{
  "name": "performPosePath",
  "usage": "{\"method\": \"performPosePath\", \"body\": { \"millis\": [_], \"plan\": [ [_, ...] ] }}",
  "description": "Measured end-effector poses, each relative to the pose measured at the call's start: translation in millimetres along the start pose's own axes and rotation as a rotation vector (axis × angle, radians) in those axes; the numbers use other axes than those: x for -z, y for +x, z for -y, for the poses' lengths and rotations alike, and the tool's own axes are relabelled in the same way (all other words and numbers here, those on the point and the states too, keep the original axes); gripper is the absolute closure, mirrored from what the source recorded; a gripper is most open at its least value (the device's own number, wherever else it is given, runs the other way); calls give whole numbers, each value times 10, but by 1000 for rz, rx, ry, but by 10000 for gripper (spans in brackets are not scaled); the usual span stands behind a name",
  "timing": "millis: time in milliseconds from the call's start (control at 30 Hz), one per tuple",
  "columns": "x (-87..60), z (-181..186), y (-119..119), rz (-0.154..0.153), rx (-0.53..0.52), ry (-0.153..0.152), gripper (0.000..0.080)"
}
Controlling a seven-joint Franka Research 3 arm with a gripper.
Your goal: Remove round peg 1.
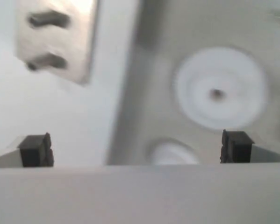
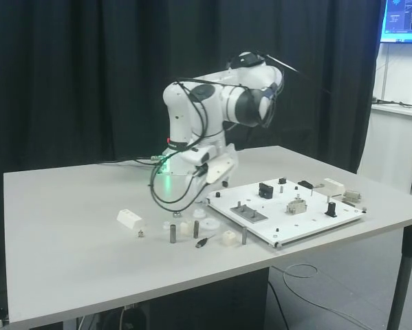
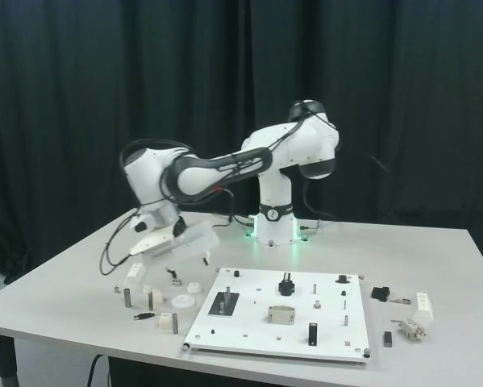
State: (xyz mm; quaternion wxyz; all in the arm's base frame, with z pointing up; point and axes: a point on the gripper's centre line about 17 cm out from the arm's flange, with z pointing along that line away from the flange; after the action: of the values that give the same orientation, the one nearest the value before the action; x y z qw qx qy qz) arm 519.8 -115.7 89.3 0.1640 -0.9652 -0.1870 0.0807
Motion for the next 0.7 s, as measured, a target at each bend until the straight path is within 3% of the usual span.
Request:
{"method": "performPosePath", "body": {
  "millis": [367, 700],
  "plan": [
    [-314, 734, 270, -25, -82, 18, 3],
    [-464, 1358, 547, -49, -119, -2, 3]
  ]
}}
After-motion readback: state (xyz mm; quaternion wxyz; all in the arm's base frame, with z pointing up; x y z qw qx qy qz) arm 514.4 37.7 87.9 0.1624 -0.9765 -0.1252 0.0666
